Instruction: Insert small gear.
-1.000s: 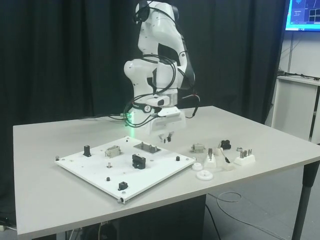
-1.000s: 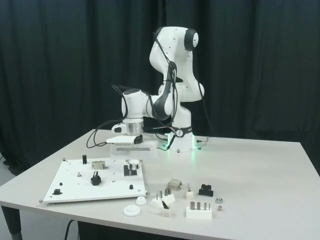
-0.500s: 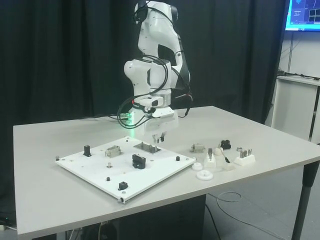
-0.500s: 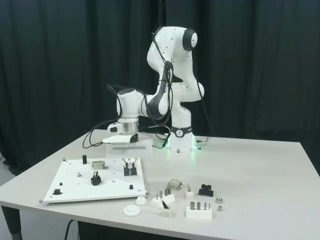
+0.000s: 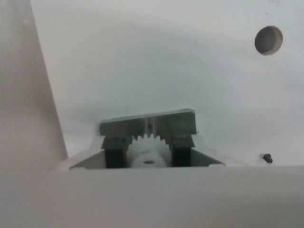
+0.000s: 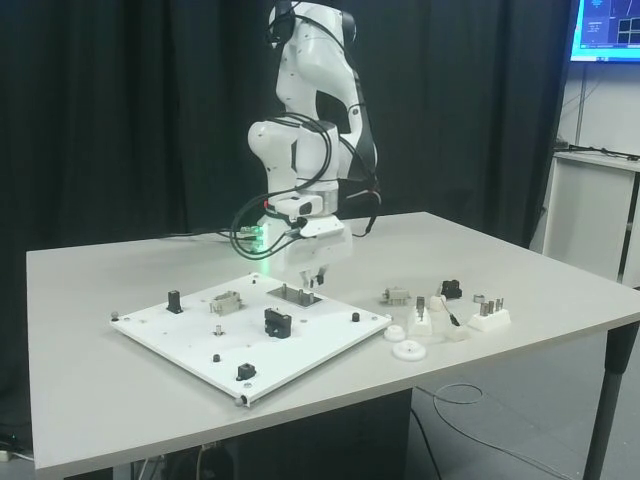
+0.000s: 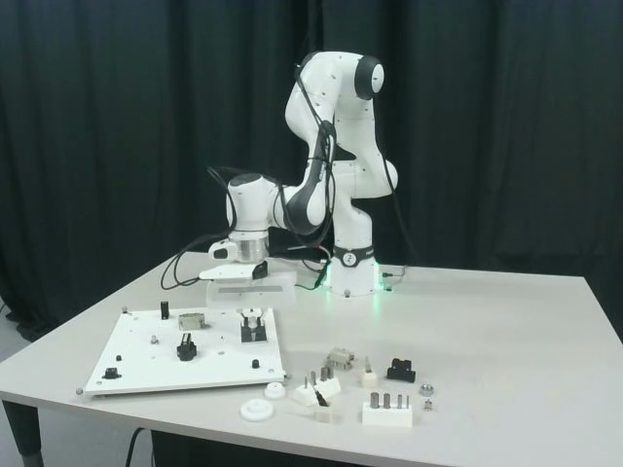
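A white toothed small gear (image 5: 148,151) sits clamped in the gripper (image 5: 148,153).

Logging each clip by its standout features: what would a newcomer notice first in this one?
First, the white robot arm bent over the white board at the table's corner, its claw hanging just above a grey fixture on that board. In the wrist view, a small white gear sits pinched between the claw's black fingers. Loose parts, including a larger white gear, lie on the grey table beside the board.
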Controlling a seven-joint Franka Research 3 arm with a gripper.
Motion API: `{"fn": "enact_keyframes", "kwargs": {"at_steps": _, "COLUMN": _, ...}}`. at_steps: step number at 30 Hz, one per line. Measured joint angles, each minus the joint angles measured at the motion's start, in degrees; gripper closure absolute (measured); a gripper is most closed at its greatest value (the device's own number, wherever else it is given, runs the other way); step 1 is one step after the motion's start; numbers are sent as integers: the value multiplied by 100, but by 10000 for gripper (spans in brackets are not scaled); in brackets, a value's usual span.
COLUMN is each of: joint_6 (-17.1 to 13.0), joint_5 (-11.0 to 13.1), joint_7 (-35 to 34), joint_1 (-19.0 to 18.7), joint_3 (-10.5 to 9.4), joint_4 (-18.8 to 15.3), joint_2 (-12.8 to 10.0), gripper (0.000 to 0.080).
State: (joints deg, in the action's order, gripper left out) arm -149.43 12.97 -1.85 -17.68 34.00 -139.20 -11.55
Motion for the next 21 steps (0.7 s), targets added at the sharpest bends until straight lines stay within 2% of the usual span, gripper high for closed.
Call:
{"fn": "enact_keyframes", "kwargs": {"at_steps": 7, "joint_6": -127, "joint_5": 80, "joint_7": 0, "joint_1": 0, "joint_3": 23, "joint_4": -56, "joint_2": -5, "gripper": 604}}
{"fn": "enact_keyframes", "kwargs": {"at_steps": 15, "joint_6": -324, "joint_5": 293, "joint_7": 8, "joint_1": 0, "joint_3": 21, "joint_4": -142, "joint_2": -19, "gripper": 604}}
{"fn": "enact_keyframes", "kwargs": {"at_steps": 21, "joint_6": -360, "joint_5": 475, "joint_7": 63, "joint_1": -1, "joint_3": 8, "joint_4": -172, "joint_2": -45, "gripper": 604}}
